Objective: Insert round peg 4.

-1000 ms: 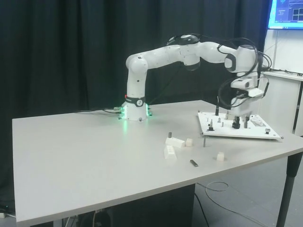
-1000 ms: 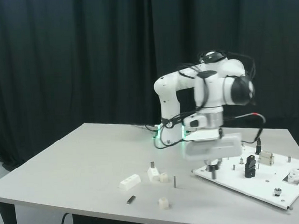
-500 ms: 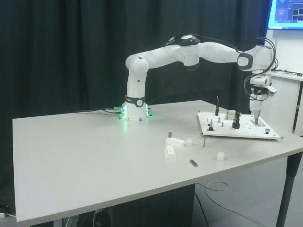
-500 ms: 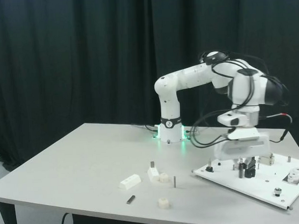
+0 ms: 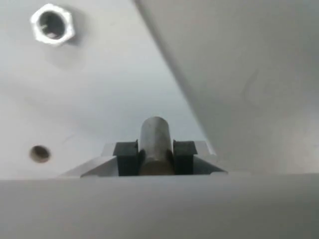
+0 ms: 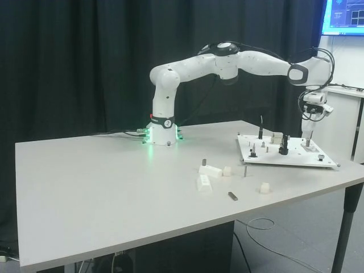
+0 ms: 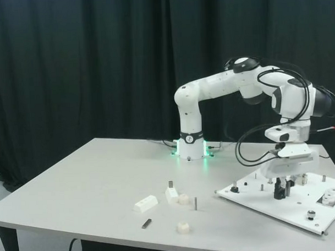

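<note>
The gripper (image 5: 155,158) is clamping a smooth grey round peg (image 5: 155,142) between its two black fingers (image 5: 126,157), holding it upright just above the white board (image 6: 284,157) near its far edge.

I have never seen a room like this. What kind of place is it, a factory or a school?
Probably a robot lab. A white robot arm is bolted to a grey table, black curtains hang all around, and a white practice board with pegs and holes sits under the claw.

A robotics lab: black curtains (image 6: 68,62), grey table (image 6: 102,187), wall monitor (image 6: 343,17).
</note>
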You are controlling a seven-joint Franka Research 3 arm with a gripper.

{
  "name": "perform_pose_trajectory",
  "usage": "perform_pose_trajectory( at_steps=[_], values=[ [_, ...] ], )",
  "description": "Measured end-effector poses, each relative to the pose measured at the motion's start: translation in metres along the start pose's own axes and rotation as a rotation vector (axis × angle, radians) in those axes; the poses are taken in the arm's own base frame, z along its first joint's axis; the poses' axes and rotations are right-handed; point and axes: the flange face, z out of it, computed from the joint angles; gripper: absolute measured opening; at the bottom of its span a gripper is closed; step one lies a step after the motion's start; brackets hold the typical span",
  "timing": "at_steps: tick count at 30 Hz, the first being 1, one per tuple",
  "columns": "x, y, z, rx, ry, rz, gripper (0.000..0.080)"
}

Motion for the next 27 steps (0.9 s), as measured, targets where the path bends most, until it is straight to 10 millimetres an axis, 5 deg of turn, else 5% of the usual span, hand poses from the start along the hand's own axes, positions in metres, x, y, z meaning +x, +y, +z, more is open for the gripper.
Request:
perform_pose_trajectory(
  at_steps=[27],
  values=[
    [-0.068, -0.041, 0.044, -0.048, -0.055, 0.063, 0.0145]
  ],
)
